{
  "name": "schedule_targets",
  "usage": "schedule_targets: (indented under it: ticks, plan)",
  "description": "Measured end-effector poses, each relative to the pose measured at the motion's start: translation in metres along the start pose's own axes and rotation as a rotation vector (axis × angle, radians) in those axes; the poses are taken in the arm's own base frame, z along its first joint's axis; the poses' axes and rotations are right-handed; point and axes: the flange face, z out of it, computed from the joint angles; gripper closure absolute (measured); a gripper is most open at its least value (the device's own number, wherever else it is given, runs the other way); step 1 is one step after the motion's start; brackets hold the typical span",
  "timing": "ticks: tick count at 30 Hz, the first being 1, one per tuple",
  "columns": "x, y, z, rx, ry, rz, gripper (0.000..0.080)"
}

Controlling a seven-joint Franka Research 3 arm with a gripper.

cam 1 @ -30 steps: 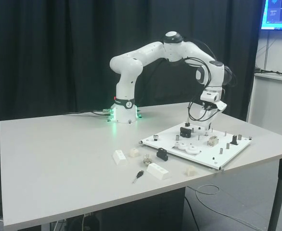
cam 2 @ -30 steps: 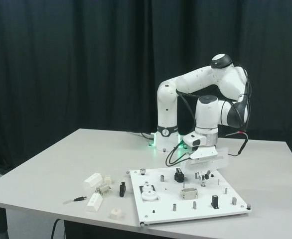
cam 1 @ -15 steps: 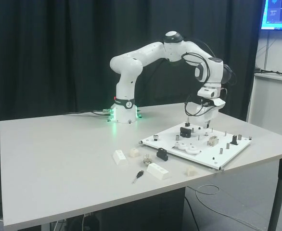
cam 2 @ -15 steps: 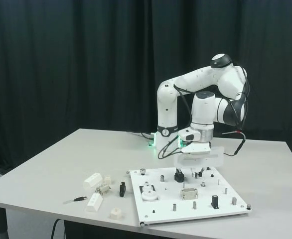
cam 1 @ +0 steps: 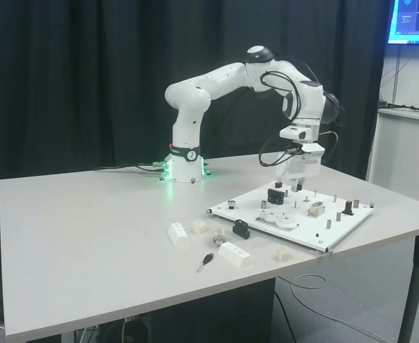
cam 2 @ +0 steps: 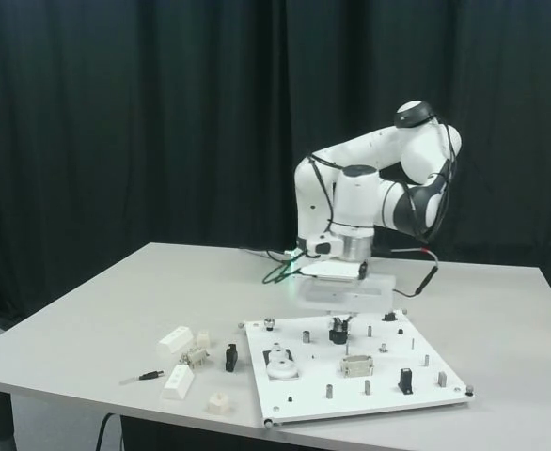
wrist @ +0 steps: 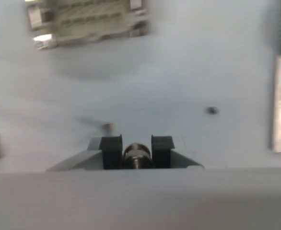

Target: Place BNC.

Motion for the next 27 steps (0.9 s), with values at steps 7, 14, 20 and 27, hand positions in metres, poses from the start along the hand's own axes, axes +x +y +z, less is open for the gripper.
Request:
schedule_targets:
  ticks: [7,14,20,27]
  plan:
    - [0.026,0.020,-0.002,0.000,0.028,0.054,0.0679]
    - [0.053,0.039,-0.002,-0.001,0.041,0.103,0.0679]
    - [0.077,0.058,-0.002,-0.005,0.048,0.138,0.0679]
    - [0.106,0.080,-0.002,-0.004,0.055,0.188,0.0679]
